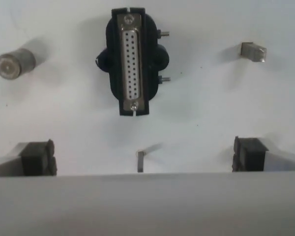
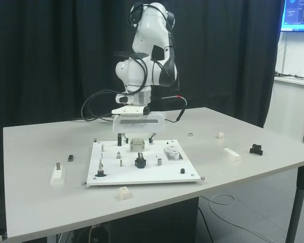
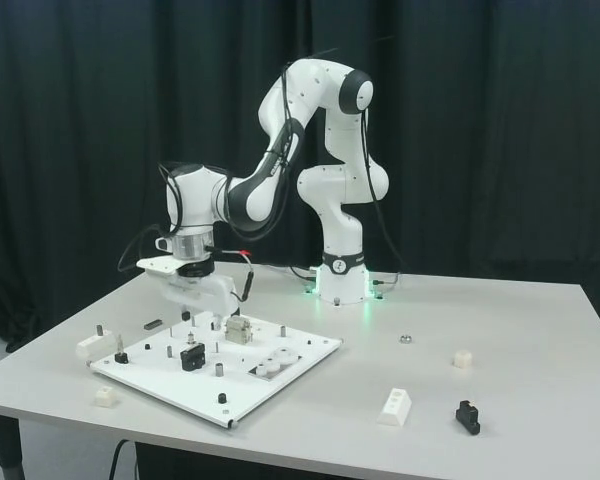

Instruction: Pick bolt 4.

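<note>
In the wrist view, the lower end of a thin bolt (image 1: 140, 161) was hidden behind the grey housing (image 1: 147, 204). The finger pads (image 1: 38, 158) were partly cut off there. Board (image 2: 142, 174) parts were too small to be identified in both room views.

A board (image 2: 142, 174) lies on the table (image 2: 35, 152) in front of the arm's base (image 3: 342, 285), and the gripper (image 1: 143, 156) hangs over the board's rear part. Directly beneath it, in the wrist view, a small bolt (image 1: 140, 161) stands between the two fingertips (image 1: 38, 158). Beyond that sits a D-sub connector (image 1: 133, 61), with a cylindrical peg (image 1: 14, 62) to one side and a small metal block (image 1: 253, 51) to the other. Loose blocks (image 2: 58, 175) rest on the table around the board.
</note>
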Robot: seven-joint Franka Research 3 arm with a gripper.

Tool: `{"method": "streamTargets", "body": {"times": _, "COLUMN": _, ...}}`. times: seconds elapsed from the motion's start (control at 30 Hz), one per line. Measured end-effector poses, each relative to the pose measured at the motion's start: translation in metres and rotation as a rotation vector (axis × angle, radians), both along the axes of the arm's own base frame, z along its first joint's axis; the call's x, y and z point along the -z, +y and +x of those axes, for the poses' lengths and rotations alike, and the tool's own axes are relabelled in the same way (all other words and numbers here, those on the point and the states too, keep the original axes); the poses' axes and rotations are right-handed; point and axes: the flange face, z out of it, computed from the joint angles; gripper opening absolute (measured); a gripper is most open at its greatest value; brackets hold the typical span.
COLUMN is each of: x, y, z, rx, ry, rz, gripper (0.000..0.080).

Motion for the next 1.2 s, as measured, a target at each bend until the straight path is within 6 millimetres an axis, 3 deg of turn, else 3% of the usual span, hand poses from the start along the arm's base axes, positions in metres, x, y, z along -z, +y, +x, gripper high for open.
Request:
{"method": "streamTargets", "body": {"times": 0.47, "x": -0.02, "y": 0.021, "z": 0.004, "rx": -0.116, "ry": 0.047, "rz": 0.006, "gripper": 0.08}}
{"method": "streamTargets", "body": {"times": 0.9, "x": -0.057, "y": 0.071, "z": 0.015, "rx": -0.182, "ry": 0.045, "rz": 0.058, "gripper": 0.08}}
{"method": "streamTargets", "body": {"times": 1.2, "x": -0.065, "y": 0.119, "z": 0.02, "rx": -0.23, "ry": 0.077, "rz": 0.062, "gripper": 0.08}}
